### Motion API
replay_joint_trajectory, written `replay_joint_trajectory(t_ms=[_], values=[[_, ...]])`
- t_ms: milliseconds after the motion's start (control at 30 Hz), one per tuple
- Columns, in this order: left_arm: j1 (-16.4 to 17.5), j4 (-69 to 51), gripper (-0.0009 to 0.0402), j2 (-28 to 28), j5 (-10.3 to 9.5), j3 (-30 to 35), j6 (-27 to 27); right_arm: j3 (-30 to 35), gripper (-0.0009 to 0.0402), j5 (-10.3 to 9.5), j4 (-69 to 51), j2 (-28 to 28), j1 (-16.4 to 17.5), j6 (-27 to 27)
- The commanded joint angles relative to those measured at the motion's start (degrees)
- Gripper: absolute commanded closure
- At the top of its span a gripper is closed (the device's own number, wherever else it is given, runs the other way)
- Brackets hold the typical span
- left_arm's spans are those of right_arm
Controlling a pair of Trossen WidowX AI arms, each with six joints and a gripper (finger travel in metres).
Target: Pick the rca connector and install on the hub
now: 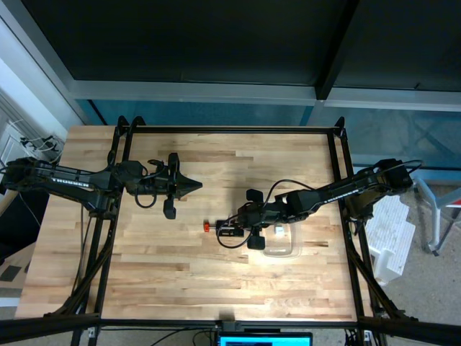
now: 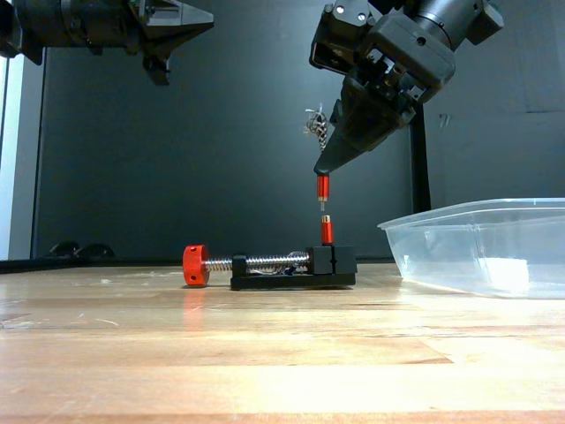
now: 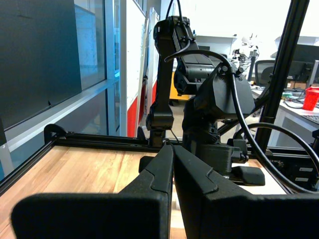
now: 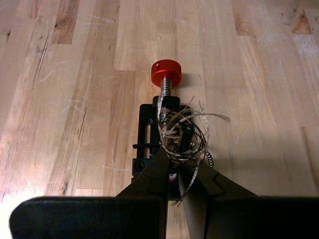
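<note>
— Two arms reach over the table point(image 1: 180, 288); do both work?
— No. The left gripper point(image 1: 189, 185) hangs high, well apart, fingers pressed together. The right gripper point(image 2: 323, 170) stands above the hub point(image 2: 291, 268) and pinches the rca connector point(image 2: 322, 188).
— What could go wrong?
— I think it may miss the red socket point(image 2: 327, 230); it seems a little off-centre. A crooked push could bend it or slide the hub.
— Where exactly is the connector?
— Under the fingertips, pointing down, just above the socket, not touching.
</note>
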Motion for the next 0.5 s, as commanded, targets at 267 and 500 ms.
replay_joint_trajectory(t_ms=[267, 500], values=[[0.0, 0.0, 0.0393, 0.0, 0.0, 0.0, 0.0, -0.7, 0.0393, 0.42, 0.0, 0.0, 0.0, 0.0], [0.0, 0.0, 0.0393, 0.0, 0.0, 0.0, 0.0, -0.7, 0.0393, 0.39, 0.0, 0.0, 0.0, 0.0]])
